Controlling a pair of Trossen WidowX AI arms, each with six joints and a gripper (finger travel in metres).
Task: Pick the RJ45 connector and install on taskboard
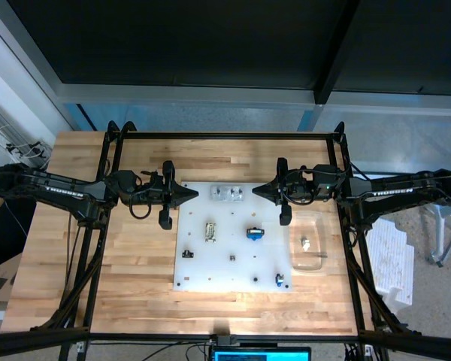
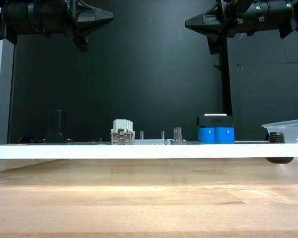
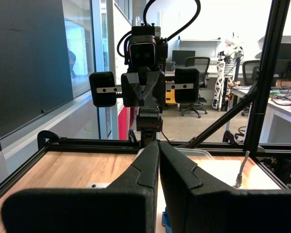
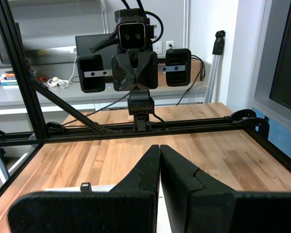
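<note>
The black left tool (image 1: pixel 194 193) and black right tool (image 1: pixel 256 189) hung closed on nothing above the far edge of the flat white board (image 1: pixel 210 263), and whether the clear grey-booted plug sat in the clear plastic tray (image 1: pixel 320 226) or the small blue jack (image 1: pixel 279 280) could not be told.

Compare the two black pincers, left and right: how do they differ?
The left arm's black pincer hangs near the flat white board's far left corner; the right arm's black pincer hangs toward its far right, nearer the clear plastic tray. The left pincer points rightward, the right pincer leftward. Both are shut, empty, high above the board.
</note>
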